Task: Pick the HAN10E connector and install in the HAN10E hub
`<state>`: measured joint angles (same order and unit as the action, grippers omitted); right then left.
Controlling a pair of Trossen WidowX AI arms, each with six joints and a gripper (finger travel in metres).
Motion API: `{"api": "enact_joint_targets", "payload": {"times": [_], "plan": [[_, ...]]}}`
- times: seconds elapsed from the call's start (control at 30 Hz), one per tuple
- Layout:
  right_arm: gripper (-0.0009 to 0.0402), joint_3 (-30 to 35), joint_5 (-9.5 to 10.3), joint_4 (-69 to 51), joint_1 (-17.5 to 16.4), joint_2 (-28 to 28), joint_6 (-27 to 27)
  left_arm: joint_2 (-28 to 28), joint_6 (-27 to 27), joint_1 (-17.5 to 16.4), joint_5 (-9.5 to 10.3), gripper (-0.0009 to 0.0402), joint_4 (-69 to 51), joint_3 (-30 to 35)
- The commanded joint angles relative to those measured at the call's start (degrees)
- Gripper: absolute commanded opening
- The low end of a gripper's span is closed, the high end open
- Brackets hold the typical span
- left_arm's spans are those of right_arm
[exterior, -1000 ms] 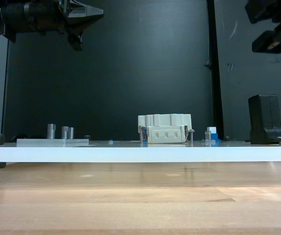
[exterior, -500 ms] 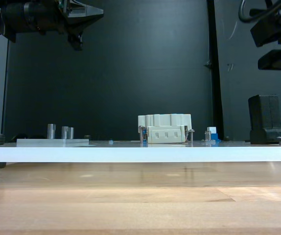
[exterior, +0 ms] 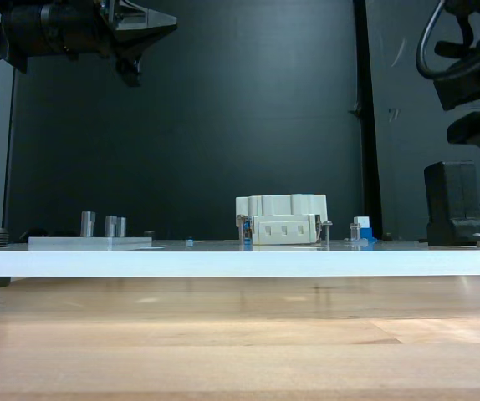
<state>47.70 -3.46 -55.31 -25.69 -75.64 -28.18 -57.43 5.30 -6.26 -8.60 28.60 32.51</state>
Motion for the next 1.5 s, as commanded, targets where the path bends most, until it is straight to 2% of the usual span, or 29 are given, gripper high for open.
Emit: {"api": "enact_joint_targets", "payload": {"times": [0.03, 0.73, 1.0, 1.5], "plan": [[0.0256, -1.68, -0.02, 1.95, -0.13, -0.02, 0.04, -0.02, -0.02, 0.0, -0.02, 0.0, 0.0, 0.0], [0.0246, -6.43, 0.04, 9.62, -0.63, -3.65, 0.09, -0.02, -0.02, 0.02, -0.02, 0.0, 0.02, 0.0], [0.0201, -6.58, 0.28, 9.29, -0.72, -3.65, 0.11, -0.02, -0.02, 0.0, -0.02, 0.0, 0.02, 0.0], [0.0091, -6.03, 0.55, 9.25, -0.85, -3.58, 0.11, -0.02, -0.02, 0.0, -0.02, 0.0, 0.02, 0.0]]}}
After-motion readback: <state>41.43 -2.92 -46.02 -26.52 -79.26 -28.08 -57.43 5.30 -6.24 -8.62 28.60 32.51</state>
